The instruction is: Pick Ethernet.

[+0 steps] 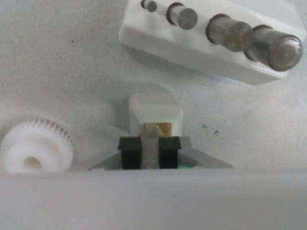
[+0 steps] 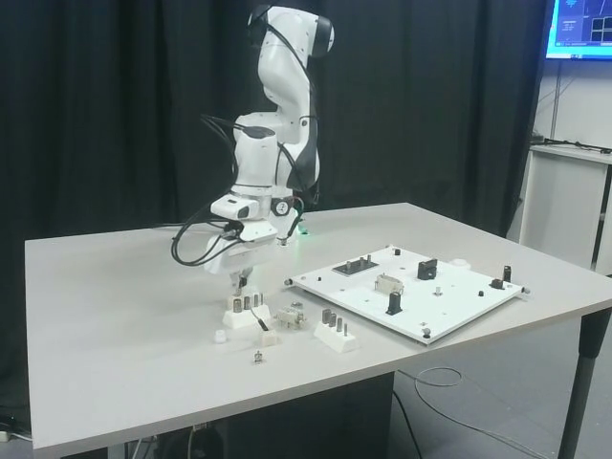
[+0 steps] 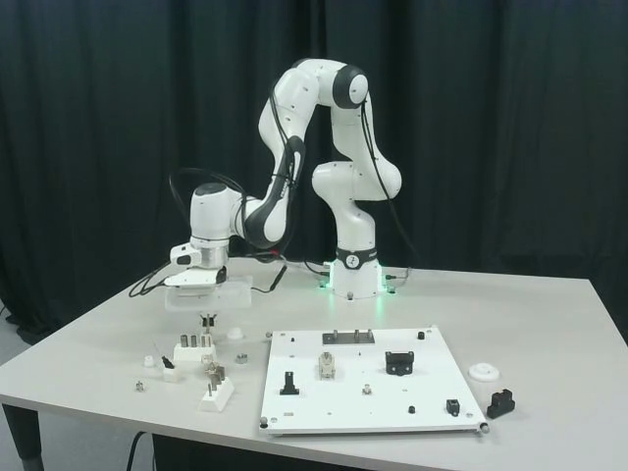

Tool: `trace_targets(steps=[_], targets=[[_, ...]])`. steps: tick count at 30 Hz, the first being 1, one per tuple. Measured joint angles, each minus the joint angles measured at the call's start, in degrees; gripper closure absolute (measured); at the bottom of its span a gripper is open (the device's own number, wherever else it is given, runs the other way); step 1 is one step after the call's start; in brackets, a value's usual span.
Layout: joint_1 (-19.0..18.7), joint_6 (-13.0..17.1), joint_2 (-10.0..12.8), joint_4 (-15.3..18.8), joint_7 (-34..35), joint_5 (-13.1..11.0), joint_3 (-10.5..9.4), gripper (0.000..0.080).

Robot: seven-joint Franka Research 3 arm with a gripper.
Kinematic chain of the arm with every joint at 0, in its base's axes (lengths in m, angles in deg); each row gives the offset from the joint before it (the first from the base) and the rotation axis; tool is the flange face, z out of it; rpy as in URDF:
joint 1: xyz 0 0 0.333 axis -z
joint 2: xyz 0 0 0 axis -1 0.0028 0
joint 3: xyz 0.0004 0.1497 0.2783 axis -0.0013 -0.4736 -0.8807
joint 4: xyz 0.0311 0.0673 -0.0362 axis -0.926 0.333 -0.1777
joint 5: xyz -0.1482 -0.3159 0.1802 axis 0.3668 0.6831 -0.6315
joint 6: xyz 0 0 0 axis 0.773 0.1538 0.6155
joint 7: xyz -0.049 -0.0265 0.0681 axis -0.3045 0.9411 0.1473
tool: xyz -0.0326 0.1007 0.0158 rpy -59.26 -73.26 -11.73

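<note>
The grey table (image 3: 549, 324) fills the lower frame; left of centre, the gripper (image 3: 208, 319) (pads nearly together) pinches the Ethernet plug (image 1: 150, 143), lifted clear above the white peg block (image 3: 194, 350). Picking looks done; carrying it away remains.

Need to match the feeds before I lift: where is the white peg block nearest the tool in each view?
Wrist view: peg block just beyond the tool, four metal pegs standing in it.
First room view: peg block directly under the tool.
Second room view: peg block just below the tool.
Shared landmark: the tool, shut on the Ethernet plug.
</note>
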Motion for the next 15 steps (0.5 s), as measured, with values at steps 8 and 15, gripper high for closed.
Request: trace_targets(steps=[8,15], targets=[[-0.11,-2.35,-1.78,-0.62,0.77,0.1,0.75,0.0728],[-0.14,-5.13,-3.29,-1.51,0.83,0.67,1.22,0.0728]])
